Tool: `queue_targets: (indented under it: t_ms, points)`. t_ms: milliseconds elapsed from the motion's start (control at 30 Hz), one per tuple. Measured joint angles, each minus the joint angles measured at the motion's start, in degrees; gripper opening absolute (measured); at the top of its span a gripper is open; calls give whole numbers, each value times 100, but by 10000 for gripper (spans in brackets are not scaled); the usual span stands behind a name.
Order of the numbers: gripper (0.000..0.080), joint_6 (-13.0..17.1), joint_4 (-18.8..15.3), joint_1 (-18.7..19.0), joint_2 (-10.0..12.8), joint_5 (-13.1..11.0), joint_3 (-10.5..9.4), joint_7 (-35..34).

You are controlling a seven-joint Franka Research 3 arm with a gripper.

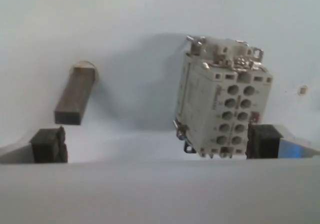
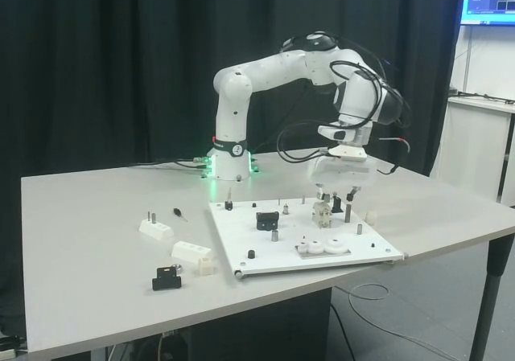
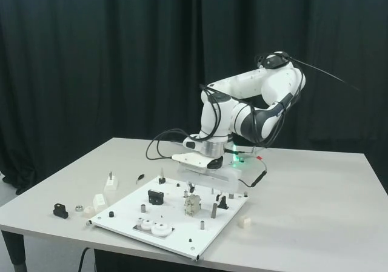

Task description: Insert square peg 3.

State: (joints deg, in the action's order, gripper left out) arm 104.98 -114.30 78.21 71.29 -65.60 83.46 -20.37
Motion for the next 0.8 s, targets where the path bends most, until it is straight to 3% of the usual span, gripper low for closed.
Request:
queue_targets:
  t_ms: [800]
  points:
    - [800,384,-157,18,2,-19,-166,92]
